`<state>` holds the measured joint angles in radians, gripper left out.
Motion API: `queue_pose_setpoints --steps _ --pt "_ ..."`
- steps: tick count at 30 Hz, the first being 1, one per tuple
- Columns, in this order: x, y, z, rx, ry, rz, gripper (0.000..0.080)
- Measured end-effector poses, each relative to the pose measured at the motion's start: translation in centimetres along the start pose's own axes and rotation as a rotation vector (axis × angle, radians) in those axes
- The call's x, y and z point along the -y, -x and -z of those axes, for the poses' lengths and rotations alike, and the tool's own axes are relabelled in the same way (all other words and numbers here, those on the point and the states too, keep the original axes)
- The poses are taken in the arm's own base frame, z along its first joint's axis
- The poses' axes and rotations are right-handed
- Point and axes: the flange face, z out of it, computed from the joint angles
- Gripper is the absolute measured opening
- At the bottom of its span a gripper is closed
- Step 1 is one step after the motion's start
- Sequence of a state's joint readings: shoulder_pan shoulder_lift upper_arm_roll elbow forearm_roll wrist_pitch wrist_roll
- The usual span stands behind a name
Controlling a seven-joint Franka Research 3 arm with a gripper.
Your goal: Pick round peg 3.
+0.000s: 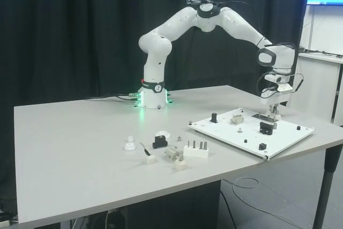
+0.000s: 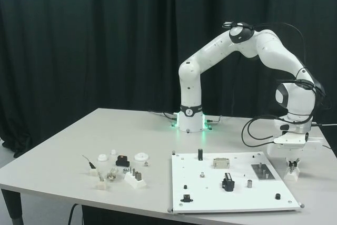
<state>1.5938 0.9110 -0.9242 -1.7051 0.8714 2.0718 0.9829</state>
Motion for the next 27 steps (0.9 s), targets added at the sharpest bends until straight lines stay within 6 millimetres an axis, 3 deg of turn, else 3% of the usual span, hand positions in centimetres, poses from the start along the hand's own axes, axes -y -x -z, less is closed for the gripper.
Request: queue_pose_setpoints --steps 1,2,27 --pt "0.0 0.0 0.0 0.0 0.0 0.0 0.02" --pt "0.0 0.0 0.1 -0.001 0.0 0.0 0.0113" --pt "-0.5 -1.1 4.4 0.012 0.008 0.008 0.0112"
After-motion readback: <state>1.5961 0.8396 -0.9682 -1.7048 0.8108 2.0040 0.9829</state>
